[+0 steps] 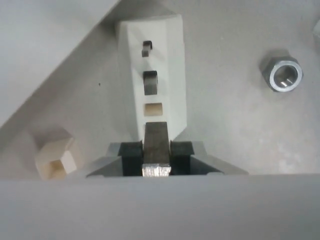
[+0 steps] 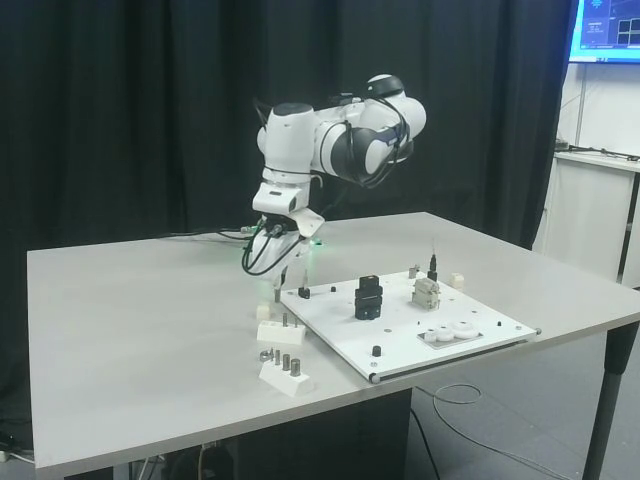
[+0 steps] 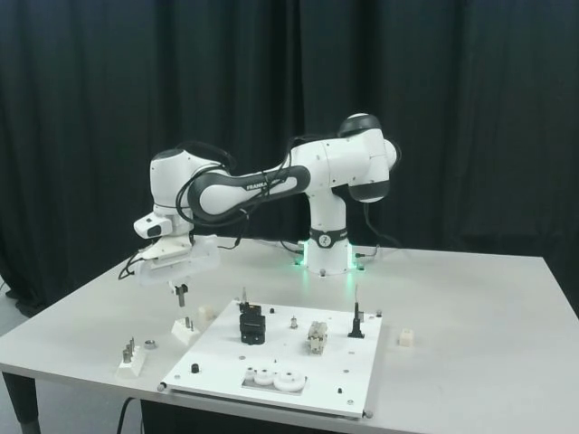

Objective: Insert square peg 3.

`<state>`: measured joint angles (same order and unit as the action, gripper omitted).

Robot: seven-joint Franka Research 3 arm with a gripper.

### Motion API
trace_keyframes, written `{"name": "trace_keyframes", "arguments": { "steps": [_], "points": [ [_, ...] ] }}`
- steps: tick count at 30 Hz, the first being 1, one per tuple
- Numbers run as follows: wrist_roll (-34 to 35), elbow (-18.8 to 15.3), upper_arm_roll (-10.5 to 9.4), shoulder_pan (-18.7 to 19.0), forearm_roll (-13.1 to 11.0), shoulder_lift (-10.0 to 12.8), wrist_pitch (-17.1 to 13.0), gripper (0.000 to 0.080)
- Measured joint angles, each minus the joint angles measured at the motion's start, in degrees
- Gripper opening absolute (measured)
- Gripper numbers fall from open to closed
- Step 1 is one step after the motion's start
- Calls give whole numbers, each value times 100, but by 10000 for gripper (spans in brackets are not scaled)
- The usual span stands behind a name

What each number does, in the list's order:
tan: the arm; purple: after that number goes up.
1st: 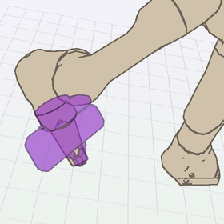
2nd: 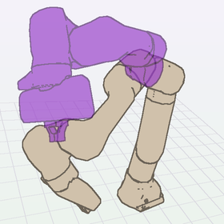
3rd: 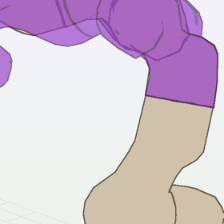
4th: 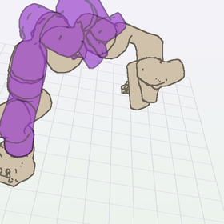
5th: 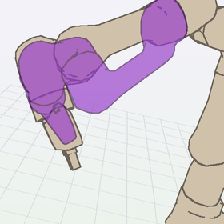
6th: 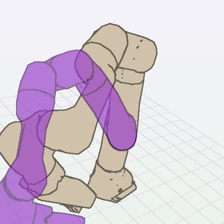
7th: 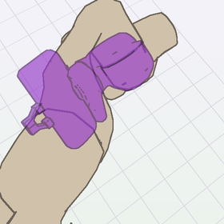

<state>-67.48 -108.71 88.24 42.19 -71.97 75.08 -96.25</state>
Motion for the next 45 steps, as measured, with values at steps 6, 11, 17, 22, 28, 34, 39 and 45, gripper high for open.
{"name": "trace_keyframes", "arguments": {
  "steps": [6, 11, 17, 22, 28, 34, 39, 45],
  "points": [
    [5, 15, 26, -41, 7, 0, 0, 113],
    [5, 27, 55, -81, 8, 0, 0, 113],
    [5, 57, 71, -133, 8, -6, 1, 113],
    [9, 97, 78, -187, 8, -16, 23, 113],
    [69, 136, 112, -253, 8, -34, 87, 113],
    [71, 180, 163, -318, 8, -39, 160, 113],
    [82, 229, 206, -362, 7, -42, 238, 113],
    [119, 310, 258, -413, 7, -43, 353, 113]
  ]
}}
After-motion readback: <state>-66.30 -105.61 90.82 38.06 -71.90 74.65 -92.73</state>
